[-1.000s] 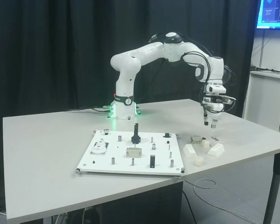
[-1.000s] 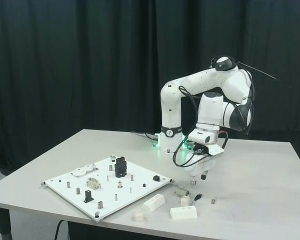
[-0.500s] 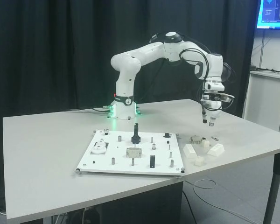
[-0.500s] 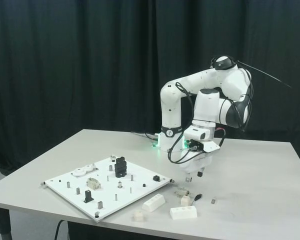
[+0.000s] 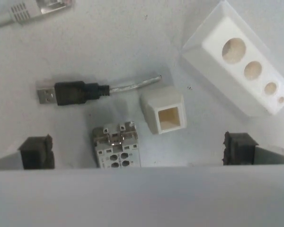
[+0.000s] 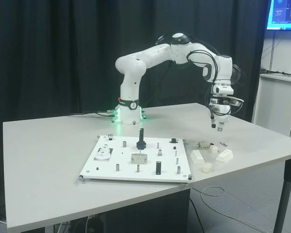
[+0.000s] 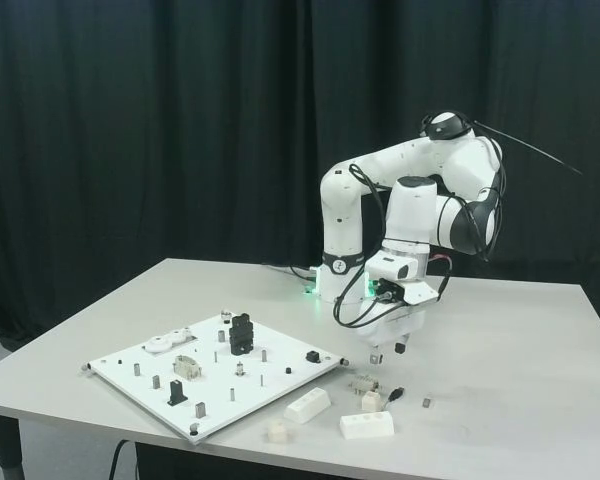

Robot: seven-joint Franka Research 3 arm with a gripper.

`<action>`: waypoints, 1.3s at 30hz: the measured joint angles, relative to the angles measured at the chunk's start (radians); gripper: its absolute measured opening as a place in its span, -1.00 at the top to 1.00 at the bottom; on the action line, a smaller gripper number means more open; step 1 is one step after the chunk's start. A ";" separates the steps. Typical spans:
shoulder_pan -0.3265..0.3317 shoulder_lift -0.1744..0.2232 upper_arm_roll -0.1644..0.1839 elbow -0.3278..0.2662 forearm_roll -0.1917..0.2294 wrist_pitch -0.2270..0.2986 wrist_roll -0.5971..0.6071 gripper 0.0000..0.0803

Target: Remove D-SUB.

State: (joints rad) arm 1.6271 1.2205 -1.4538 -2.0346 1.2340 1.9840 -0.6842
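Note:
A small grey-and-white connector with metal clips [image 5: 114, 147] lies loose on the table just off the board's edge [image 6: 202, 144] [image 7: 361, 383]. My gripper [image 5: 137, 150] hangs a short way above it [image 6: 217, 127] [image 7: 388, 353], open, with nothing between its black fingertips [image 5: 36, 152]. On the white board [image 6: 106, 167] [image 7: 130, 385] a grey metal-framed connector [image 6: 138, 158] [image 7: 185, 367] still sits in its mount, far from the gripper.
Around the loose connector lie a black USB plug on a short cable [image 5: 71, 92], a white cube with a square hole [image 5: 163, 113], a white block with round holes [image 5: 239, 66] [image 7: 367, 425], another white block [image 7: 307, 405] and a small cube [image 7: 277, 433]. Pegs and black parts stand on the board.
The gripper has risen slightly and drifted a little toward the board. It stays open and empty, and the loose parts have not moved.

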 joint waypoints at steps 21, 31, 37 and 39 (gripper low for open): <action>-0.030 0.000 -0.021 0.015 -0.001 -0.028 0.016 -0.99; -0.048 0.000 -0.033 0.029 -0.003 -0.061 0.037 -0.99; -0.058 0.000 -0.034 0.037 -0.003 -0.073 0.054 -0.99; -0.060 0.000 -0.034 0.039 -0.003 -0.075 0.056 -0.99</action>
State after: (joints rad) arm 1.5667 1.2205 -1.4879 -1.9957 1.2306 1.9091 -0.6278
